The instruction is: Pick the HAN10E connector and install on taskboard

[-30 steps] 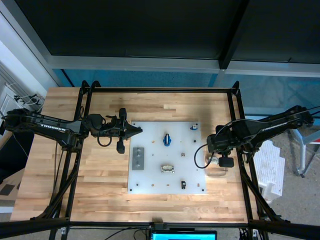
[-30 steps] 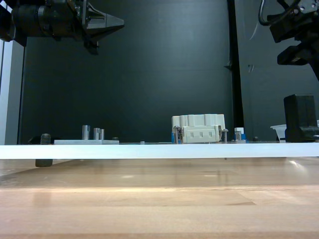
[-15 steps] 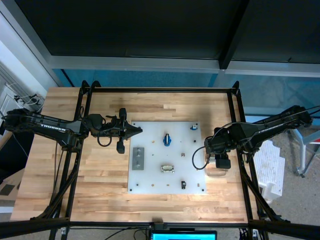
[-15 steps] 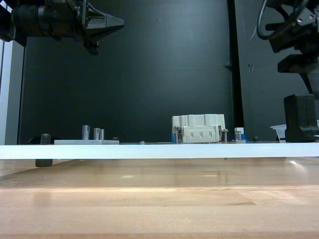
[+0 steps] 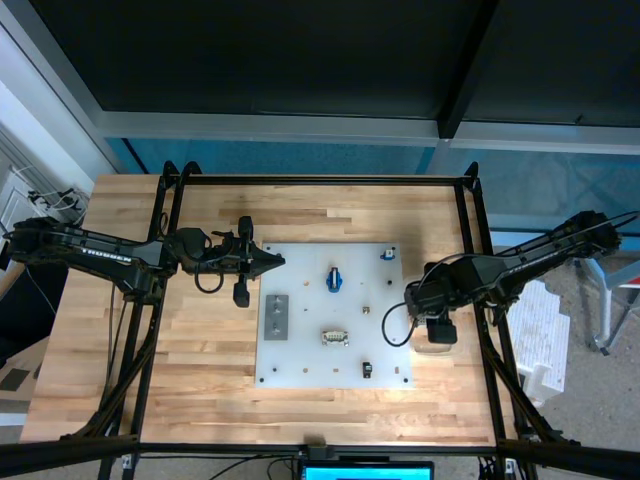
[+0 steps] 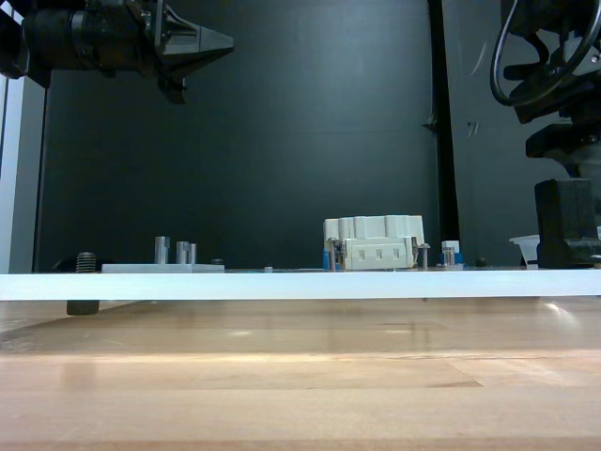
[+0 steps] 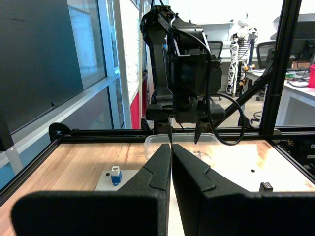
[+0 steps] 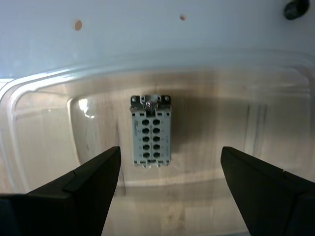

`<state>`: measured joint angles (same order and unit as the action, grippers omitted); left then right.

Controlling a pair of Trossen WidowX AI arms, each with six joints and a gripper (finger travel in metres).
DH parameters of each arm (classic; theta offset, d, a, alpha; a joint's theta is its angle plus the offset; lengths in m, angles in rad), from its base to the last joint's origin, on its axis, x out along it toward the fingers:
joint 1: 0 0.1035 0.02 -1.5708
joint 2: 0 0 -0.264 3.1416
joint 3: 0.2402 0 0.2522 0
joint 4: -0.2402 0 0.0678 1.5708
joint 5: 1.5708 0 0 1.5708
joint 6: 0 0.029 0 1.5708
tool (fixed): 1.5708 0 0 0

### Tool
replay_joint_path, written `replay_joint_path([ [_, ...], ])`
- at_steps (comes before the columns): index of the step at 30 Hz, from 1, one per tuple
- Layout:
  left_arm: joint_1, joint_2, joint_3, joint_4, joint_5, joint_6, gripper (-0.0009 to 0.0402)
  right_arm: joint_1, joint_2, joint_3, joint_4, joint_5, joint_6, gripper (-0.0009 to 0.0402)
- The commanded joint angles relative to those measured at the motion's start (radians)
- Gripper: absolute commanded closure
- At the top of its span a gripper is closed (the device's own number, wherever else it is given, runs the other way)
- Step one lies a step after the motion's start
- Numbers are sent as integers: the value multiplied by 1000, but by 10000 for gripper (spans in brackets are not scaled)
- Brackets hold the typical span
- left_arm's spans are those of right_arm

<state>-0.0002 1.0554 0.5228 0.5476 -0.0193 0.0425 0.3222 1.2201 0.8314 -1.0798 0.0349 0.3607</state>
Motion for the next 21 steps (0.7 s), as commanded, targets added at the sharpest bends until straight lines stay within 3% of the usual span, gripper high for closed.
replay_joint_path([
  [1,0,0,0,0,0,0,392,13,10,-13,9,1,-1,98],
  [21,0,0,0,0,0,0,392,32,52,-123,163,0,25,96],
])
